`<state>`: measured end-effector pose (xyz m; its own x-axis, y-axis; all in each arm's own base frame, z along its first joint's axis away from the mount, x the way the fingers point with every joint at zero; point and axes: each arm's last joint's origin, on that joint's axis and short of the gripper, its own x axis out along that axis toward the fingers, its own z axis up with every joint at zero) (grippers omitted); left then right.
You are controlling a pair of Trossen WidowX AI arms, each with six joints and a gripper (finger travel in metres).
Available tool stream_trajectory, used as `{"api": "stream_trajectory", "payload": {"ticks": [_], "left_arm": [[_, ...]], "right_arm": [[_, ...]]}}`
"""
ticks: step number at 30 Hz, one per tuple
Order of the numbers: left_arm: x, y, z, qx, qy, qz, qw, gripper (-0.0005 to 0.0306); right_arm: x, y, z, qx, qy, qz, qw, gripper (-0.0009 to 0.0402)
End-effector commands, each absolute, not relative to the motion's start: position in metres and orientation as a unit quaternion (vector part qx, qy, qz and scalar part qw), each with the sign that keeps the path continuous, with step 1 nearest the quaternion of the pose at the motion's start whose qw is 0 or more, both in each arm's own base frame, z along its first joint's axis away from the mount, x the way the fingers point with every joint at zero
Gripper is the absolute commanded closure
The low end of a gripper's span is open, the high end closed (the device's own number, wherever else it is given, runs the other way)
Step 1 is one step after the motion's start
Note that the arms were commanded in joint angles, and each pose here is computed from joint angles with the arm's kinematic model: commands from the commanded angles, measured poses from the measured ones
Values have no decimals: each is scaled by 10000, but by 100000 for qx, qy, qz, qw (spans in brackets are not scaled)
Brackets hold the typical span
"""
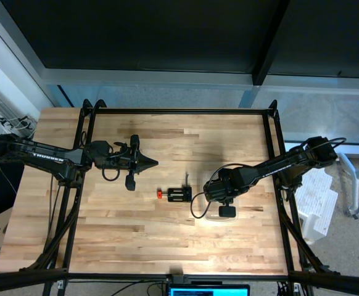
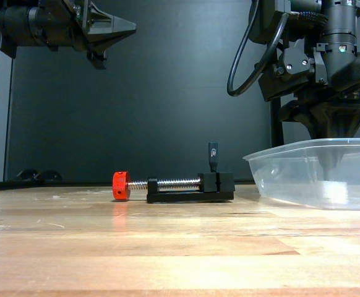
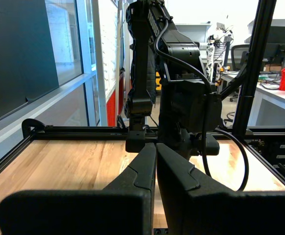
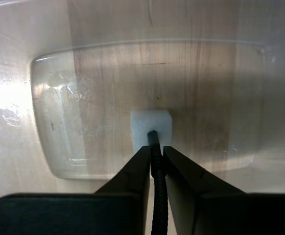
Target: Pick the USB-C connector and install on taskboard
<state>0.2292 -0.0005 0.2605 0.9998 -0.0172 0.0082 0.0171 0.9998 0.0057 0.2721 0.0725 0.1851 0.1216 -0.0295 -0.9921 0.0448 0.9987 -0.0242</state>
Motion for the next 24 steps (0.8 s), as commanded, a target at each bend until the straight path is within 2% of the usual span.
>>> {"api": "stream_trajectory", "payload": {"ticks": [1,15,24], "left_arm": [[2292,-5,2605,280,-412,-876,99995,300],[2292,-5,2605,280,-412,-876,99995,300],[2292,-4,2605,280,-412,-838,99995,300]], "right_arm": [[2723,726,1853,583,66132,-2430,74969,396],[2675,714,1937,500,65859,-2235,75216,394],[2599,692,2098,780,65496,-2298,75527,393]]}}
